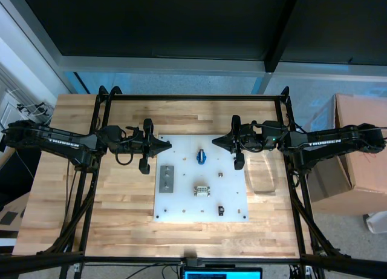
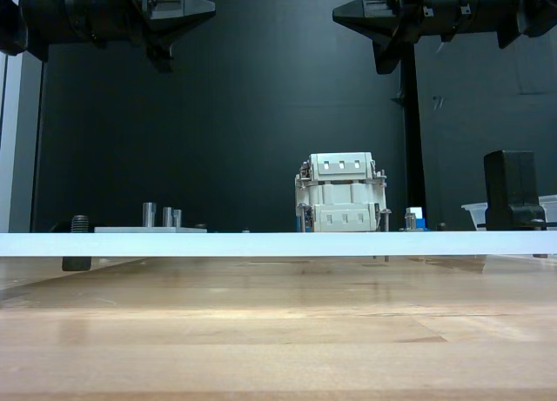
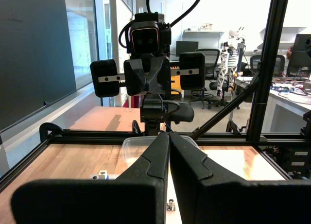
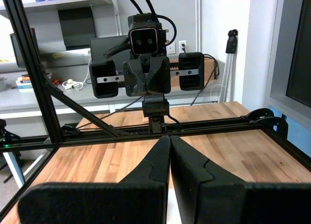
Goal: Remove the HAN10E connector from the taskboard and place in the container
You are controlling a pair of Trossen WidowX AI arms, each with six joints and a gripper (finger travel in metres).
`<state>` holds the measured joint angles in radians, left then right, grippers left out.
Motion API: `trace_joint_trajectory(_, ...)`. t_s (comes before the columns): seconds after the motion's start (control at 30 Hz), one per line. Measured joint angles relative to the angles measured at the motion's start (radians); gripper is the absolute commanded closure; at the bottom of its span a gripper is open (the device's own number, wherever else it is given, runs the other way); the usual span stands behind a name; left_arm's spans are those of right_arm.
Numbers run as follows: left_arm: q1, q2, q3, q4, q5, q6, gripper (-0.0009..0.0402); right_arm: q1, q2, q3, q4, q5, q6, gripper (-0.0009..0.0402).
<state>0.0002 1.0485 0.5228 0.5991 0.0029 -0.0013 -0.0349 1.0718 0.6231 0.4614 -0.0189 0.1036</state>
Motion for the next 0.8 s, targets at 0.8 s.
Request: trace_joint_trajectory(0.8,0.0,0.0,0.0,0.0,-0.003,0.0,0.0393,0.002,0.001,0.0,0.0,-0.011,0.068,0.0393)
